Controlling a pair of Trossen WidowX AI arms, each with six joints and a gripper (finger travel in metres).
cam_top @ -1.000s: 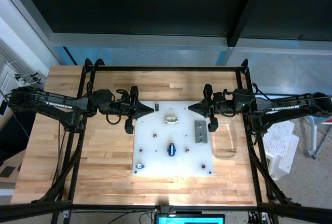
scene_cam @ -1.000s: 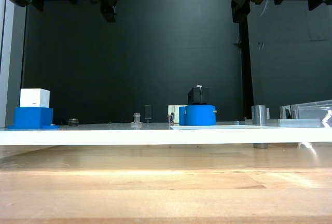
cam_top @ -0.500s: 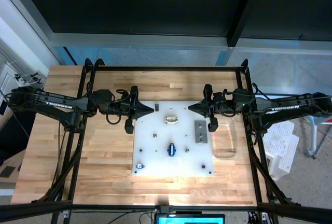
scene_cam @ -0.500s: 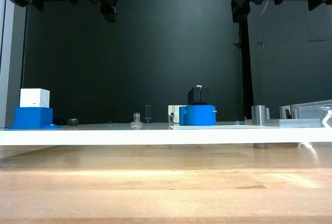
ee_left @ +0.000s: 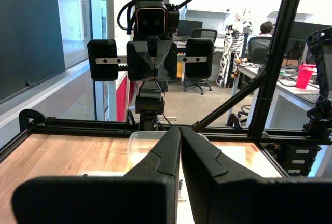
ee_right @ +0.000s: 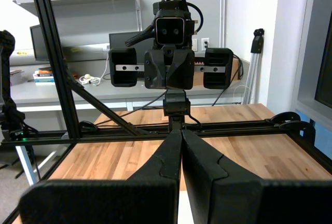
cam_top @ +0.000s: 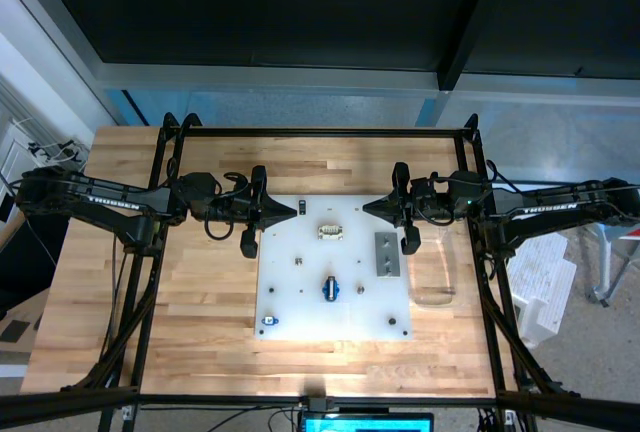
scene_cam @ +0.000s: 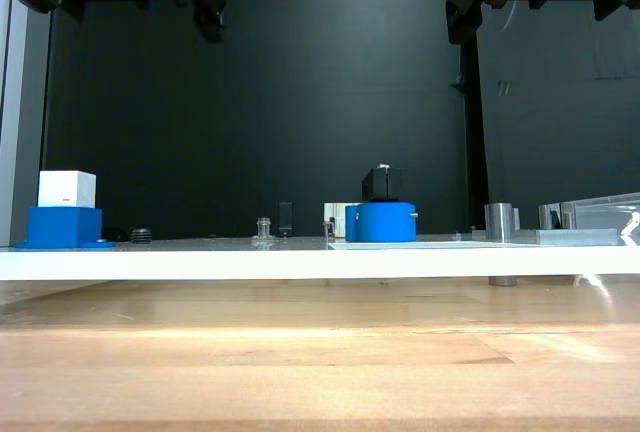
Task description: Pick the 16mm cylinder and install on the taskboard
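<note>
The white taskboard [cam_top: 300, 297] lies in the middle of the table, carrying a grey block [cam_top: 386, 254], a blue fitting [cam_top: 330, 289] and a beige connector [cam_top: 329, 231]. A small silvery cylinder, which I take for the 16mm cylinder [cam_top: 396, 324], stands upright near the board's near right corner. In the low view this cylinder [scene_cam: 499, 222] also shows below the board's edge. My left gripper [cam_top: 296, 212] hovers shut over the board's far left corner, my right gripper [cam_top: 366, 208] shut over its far side. Both hold nothing and face each other [ee_left: 180, 130] [ee_right: 181, 130].
A clear plastic tray [cam_top: 437, 277] sits just right of the board. A blue base with a white cube [scene_cam: 66, 214] stands at the board's near left corner. A black frame [cam_top: 320, 133] surrounds the wooden table.
</note>
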